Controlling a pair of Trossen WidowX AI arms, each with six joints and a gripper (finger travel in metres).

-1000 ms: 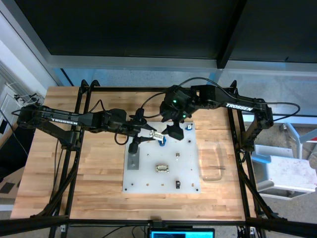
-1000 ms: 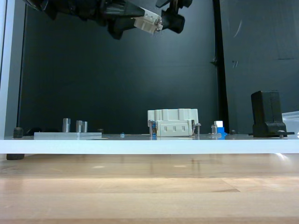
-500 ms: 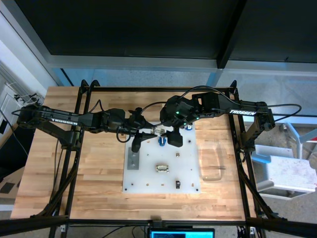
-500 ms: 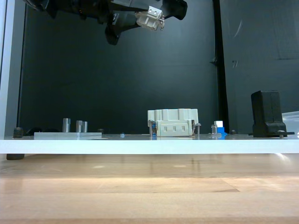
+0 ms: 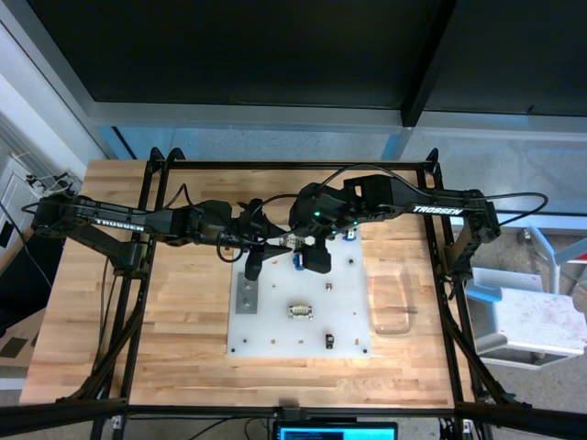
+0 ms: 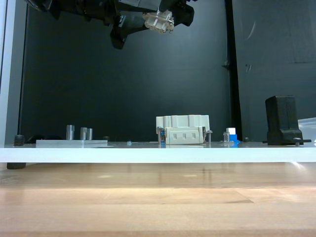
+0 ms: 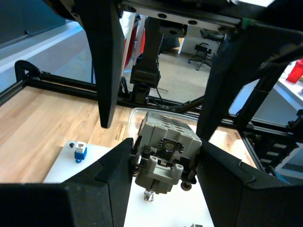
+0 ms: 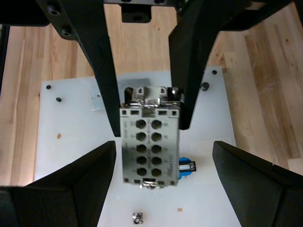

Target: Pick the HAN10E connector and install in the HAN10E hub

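Note:
The HAN10E connector [image 5: 292, 241] [image 6: 158, 20] [image 7: 165, 151] [image 8: 150, 142], a beige-grey block with ten holes, hangs high above the white plate [image 5: 348, 312] [image 6: 148, 153]. My left gripper [image 5: 282, 242] [image 6: 148, 19] [image 7: 165, 156] is shut on it, reaching in from the left. My right gripper [image 5: 303, 240] [image 6: 178, 11] [image 8: 163, 156] faces it from the right, open, with its fingers straddling the connector and a gap on each side. The HAN10E hub [image 5: 299, 313] [image 6: 185, 131] sits fixed on the plate, nearer the front edge and uncovered.
A grey metal block [image 5: 245, 295] [image 6: 71, 142] is on the plate's left side. A small blue part [image 5: 349, 236] [image 6: 231, 136] is at the back right, a tiny black part [image 5: 329, 342] at the front. A clear tray [image 5: 394, 302] lies right of the plate.
My right gripper has moved left and closed in until its open fingers straddle the connector. The left gripper has held the connector aloft, turning it slightly.

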